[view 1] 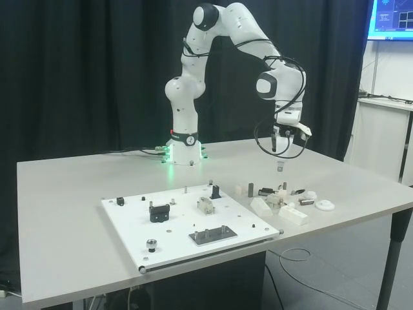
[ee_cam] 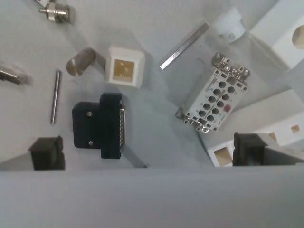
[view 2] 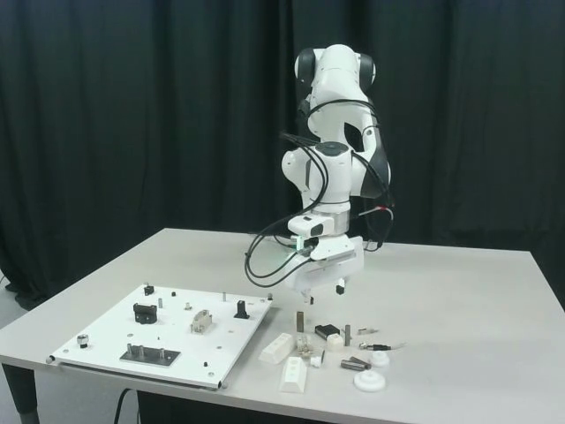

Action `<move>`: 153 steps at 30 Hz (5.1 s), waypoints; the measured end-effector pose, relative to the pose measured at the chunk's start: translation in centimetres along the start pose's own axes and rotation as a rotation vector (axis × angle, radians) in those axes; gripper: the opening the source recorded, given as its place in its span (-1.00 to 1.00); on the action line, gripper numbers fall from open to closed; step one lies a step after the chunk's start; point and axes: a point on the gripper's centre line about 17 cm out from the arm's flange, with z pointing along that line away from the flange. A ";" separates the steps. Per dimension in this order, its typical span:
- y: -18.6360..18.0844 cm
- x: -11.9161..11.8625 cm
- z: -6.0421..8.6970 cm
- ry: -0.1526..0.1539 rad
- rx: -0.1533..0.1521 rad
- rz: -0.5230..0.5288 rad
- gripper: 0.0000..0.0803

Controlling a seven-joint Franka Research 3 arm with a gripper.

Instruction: Remove round peg 2.

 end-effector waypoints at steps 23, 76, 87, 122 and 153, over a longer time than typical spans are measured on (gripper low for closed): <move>0.1 -0.1 0.0 -0.003 -0.003 0.034 0.99; 0.8 0.0 -0.1 0.009 -0.018 0.070 0.99; 1.2 0.0 0.0 0.012 -0.024 0.074 0.99; 3.7 -2.2 0.3 -0.019 -0.058 0.128 0.99; 10.7 -18.0 2.2 -0.215 -0.067 0.258 0.99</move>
